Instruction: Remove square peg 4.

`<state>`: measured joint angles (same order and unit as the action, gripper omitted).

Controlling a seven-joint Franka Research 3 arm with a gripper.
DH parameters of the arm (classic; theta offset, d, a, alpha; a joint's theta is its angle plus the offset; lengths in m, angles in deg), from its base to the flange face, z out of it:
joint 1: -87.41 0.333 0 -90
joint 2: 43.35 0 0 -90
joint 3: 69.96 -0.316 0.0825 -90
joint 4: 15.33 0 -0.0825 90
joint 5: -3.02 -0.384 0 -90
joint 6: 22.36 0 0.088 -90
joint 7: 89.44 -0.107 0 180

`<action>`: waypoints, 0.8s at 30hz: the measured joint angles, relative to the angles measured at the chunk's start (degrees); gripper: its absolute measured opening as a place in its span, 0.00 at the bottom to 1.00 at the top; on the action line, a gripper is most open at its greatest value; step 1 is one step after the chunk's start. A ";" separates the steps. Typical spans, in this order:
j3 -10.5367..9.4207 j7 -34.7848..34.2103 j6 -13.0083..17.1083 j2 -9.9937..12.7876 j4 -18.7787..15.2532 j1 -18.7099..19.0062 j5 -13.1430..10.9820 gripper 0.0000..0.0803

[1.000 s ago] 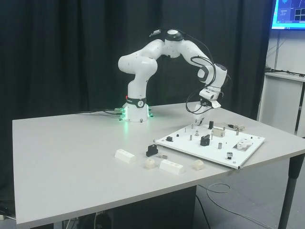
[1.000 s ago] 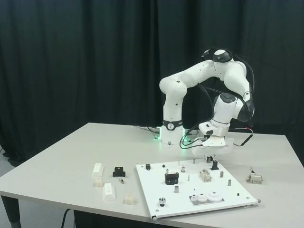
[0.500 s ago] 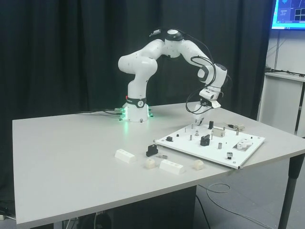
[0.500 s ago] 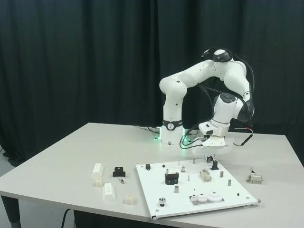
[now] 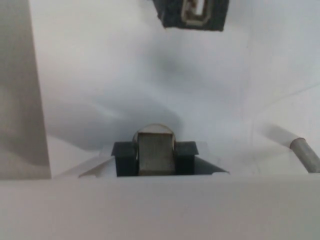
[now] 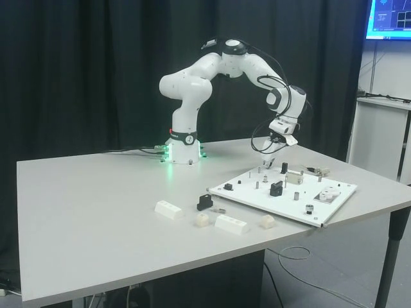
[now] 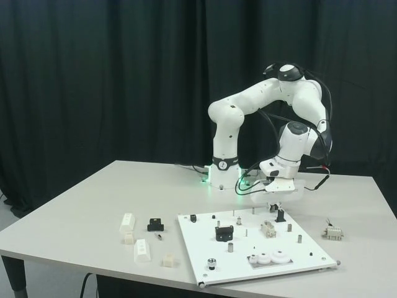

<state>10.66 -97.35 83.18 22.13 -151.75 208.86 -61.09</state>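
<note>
Wrist view: a grey square peg (image 5: 156, 152) gripped over the white board (image 5: 125, 75).

The hand (image 5: 156, 159) has its two black fingertip pads (image 5: 124, 159) pressed against opposite sides of the grey square-faced metal peg, whose rounded end shows just past its flat face. Behind it spreads the flat white board, with a soft shadow across its middle. A black block with a pale insert (image 5: 191, 14) sits on the board well beyond the peg, cut by the picture's edge. A thin grey round pin (image 5: 306, 154) stands off to one side. Along another side the board's straight edge meets the grey bench (image 5: 17, 85).
</note>
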 joint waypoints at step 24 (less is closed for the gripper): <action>0.06 -3.05 -0.26 -0.16 0.00 -0.23 0.01 0.19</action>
<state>10.71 -100.40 82.92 21.96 -151.74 208.63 -61.08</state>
